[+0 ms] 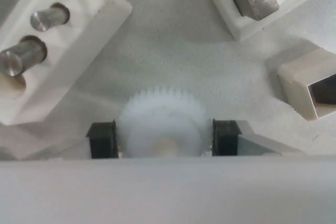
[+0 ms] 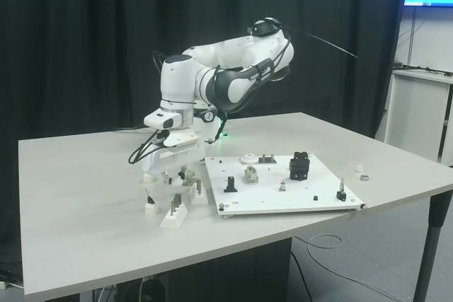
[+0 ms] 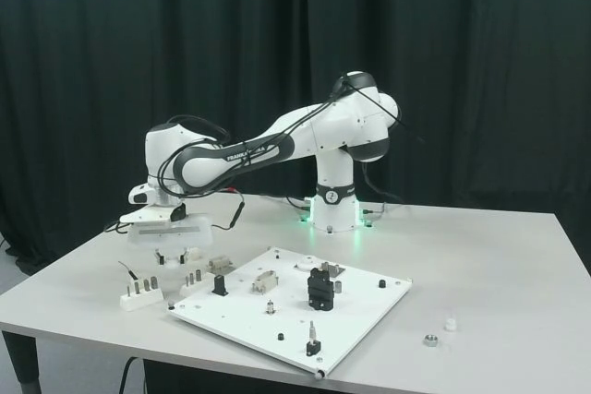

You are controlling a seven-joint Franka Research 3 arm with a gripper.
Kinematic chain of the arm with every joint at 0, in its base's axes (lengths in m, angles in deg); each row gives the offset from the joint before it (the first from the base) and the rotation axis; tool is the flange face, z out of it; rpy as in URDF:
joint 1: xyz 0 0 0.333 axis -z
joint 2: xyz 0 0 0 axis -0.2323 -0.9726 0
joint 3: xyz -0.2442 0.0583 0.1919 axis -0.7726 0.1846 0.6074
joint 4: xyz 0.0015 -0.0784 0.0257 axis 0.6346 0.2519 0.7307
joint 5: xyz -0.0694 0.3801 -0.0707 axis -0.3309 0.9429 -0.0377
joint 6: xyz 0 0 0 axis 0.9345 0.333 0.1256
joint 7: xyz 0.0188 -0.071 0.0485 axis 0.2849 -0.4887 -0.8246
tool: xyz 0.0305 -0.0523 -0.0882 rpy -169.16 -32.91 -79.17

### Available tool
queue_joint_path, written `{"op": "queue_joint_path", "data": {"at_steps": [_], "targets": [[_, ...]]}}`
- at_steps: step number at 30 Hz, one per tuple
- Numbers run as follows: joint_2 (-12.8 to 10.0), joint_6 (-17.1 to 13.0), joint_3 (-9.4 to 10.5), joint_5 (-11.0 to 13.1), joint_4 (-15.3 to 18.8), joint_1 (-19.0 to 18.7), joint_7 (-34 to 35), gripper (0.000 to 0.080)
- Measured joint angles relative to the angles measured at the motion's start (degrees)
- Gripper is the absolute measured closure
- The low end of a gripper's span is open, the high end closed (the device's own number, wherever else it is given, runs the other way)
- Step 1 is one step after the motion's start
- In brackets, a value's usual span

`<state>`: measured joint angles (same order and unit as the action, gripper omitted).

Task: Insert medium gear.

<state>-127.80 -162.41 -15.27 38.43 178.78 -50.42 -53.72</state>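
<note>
Pincer [image 1: 164, 139] clenched on white medium gear [image 1: 161, 124], black pads at gear's 3 and 9 o'clock, low over grey table [image 1: 173, 51] among part holders. Step: pickup. Next, by my judgement: lift clear, carry to white assembly board [image 2: 283, 192], align bore over peg.

We are seeing the gear [image 1: 163, 127] sitting between the tool's [image 1: 164, 139] fingers, above the tabletop [image 1: 184, 56], beside the peg block [image 1: 58, 40].
</note>
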Motion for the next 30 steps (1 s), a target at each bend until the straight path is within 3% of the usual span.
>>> {"op": "queue_joint_path", "data": {"at_steps": [8, 13, 30], "targets": [[0.0, 0.2, -0.08, -0.5, 0.0, -0.4, 0.0, 0.0410], [0.0, 2.0, -0.56, -1.5, 0.2, -1.0, 0.0, 0.0410], [0.0, 10.1, -5.53, -3.2, 5.4, -8.4, 0.0, 0.0410]]}}
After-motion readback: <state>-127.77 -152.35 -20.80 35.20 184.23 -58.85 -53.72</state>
